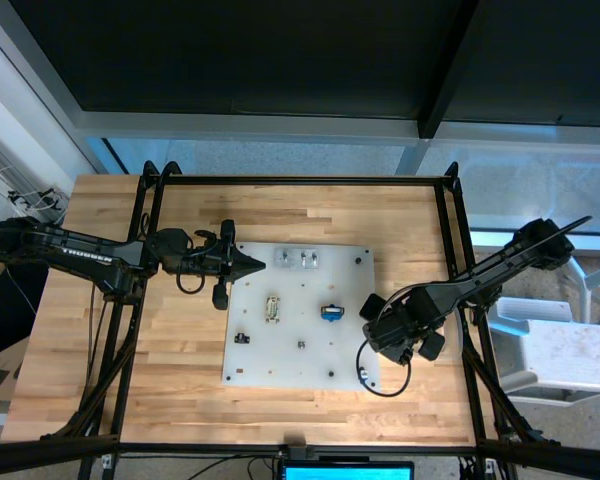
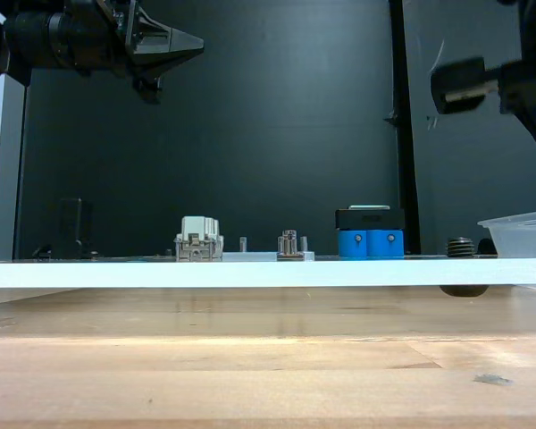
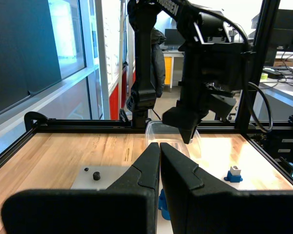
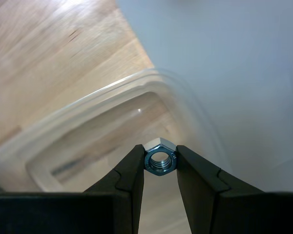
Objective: Pick the M12 fastener and fasten on the M12 threads
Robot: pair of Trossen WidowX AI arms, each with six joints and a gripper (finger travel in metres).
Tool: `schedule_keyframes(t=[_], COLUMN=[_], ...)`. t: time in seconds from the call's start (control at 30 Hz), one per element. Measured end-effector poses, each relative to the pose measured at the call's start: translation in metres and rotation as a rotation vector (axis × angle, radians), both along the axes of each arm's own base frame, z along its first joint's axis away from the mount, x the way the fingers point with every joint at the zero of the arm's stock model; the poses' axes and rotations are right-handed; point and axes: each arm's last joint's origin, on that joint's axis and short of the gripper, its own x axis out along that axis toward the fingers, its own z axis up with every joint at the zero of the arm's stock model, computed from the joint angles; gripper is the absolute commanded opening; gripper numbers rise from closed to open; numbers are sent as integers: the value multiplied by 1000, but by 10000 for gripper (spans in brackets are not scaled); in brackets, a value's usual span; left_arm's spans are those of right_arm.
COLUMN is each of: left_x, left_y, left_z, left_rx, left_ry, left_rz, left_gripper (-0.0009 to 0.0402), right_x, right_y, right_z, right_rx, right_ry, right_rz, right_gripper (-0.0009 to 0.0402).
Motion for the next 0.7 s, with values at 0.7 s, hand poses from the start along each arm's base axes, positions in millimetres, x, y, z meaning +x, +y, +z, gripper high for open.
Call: schedule_keyframes(t=[0.7], left_x=[0], left_y=[0], left_z=[0], left_rx=[0], left_ry=[0], left_rz=[0], left_gripper=[0], right_x=[83], right_y=[54], right_z=[8], right_rx=[-36], right_ry=[29], right_rz=[299], right_gripper=[16])
